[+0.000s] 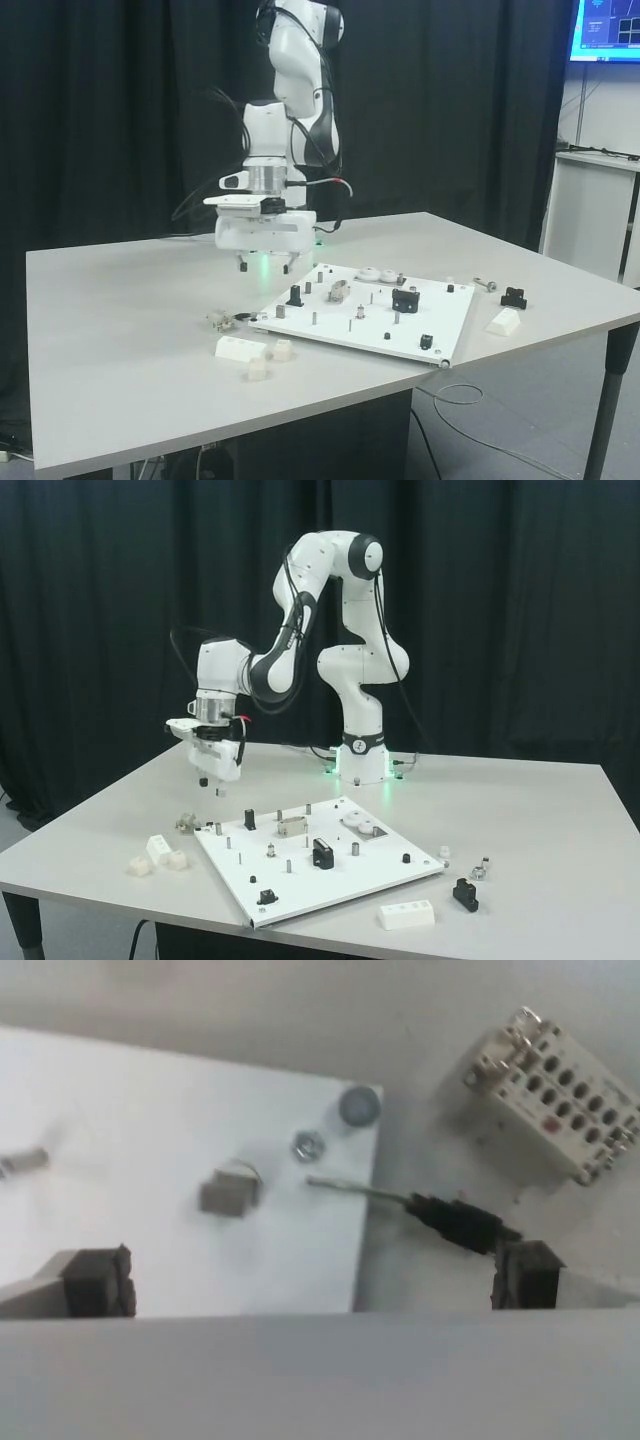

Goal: Remove square peg 4.

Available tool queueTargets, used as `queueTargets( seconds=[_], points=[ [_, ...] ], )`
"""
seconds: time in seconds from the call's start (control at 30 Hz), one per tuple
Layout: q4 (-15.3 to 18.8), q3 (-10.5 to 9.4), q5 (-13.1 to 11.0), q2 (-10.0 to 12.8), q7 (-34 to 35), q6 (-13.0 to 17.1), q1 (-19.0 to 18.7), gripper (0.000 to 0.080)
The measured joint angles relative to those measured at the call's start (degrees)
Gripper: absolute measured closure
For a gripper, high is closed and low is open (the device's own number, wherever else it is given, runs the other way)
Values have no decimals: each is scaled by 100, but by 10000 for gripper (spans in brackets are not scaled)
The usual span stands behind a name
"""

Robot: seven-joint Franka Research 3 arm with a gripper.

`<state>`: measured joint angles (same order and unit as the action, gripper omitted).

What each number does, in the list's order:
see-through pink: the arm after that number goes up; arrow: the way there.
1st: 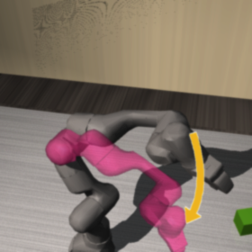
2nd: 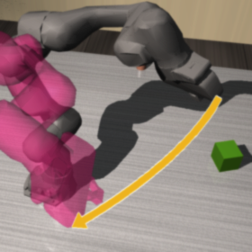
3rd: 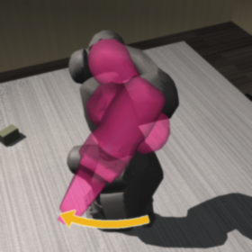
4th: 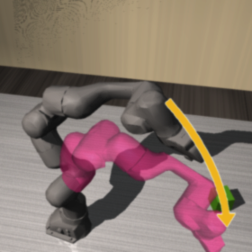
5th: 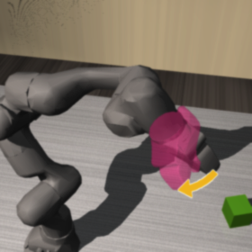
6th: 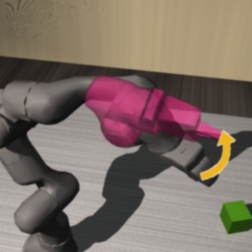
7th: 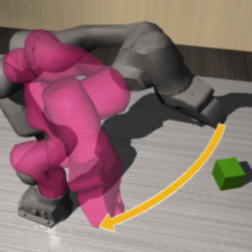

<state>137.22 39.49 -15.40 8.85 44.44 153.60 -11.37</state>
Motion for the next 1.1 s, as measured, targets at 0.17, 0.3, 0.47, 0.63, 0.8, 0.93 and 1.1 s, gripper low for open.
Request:
queueTargets(
  seconds=[0.17, 0.3, 0.47, 0.63, 0.8, 0.93, 1.1],
  points=[
    [-187, -101, 0, 207, 516, 54, -3, 3],
    [-378, -153, 0, 429, 907, 41, -7, 3],
    [-599, -184, -13, 685, 1343, -91, -12, 3],
    [-778, -197, -59, 859, 1704, -280, -12, 3],
    [-896, -208, -202, 971, 1881, -438, -12, 3],
    [-936, -222, -315, 1018, 1893, -527, -12, 3],
    [-967, -247, -359, 1044, 1893, -637, -12, 3]
  ],
)
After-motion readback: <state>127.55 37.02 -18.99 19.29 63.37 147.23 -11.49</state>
